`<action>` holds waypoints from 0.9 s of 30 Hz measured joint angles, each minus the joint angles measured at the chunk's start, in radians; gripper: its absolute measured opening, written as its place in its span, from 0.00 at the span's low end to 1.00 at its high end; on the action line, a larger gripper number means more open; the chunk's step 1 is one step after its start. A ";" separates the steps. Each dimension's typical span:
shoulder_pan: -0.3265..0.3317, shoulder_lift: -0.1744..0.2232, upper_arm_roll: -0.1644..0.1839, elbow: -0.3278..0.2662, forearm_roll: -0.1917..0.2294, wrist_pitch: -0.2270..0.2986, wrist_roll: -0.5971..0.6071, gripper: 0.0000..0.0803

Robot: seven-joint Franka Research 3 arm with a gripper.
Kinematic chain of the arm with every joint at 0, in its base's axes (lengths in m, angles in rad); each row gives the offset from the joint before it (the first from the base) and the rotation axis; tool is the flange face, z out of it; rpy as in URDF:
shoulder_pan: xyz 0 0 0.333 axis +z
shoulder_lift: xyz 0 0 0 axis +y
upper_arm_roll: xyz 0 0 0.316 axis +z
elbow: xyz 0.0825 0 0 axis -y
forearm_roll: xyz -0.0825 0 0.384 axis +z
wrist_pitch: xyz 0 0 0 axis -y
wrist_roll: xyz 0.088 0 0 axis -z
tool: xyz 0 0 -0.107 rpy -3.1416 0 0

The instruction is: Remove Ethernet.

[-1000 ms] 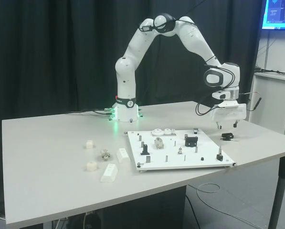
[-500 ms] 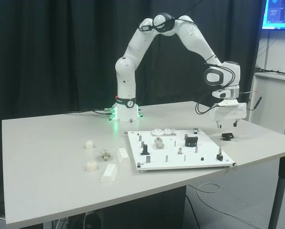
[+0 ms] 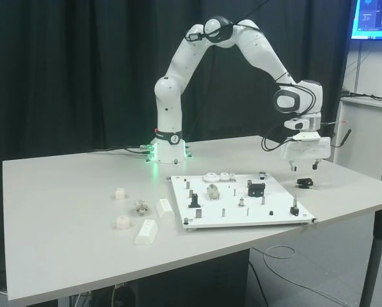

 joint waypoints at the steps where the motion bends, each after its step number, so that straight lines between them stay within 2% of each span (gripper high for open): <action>1: 0.000 0.000 -0.005 0.002 -0.002 -0.003 0.000 1.00; 17: -0.018 0.000 -0.122 0.041 -0.037 -0.016 -0.046 1.00; 21: -0.046 0.003 -0.140 0.053 -0.037 -0.015 -0.083 1.00; 27: -0.114 0.014 -0.143 0.081 -0.037 -0.014 -0.130 1.00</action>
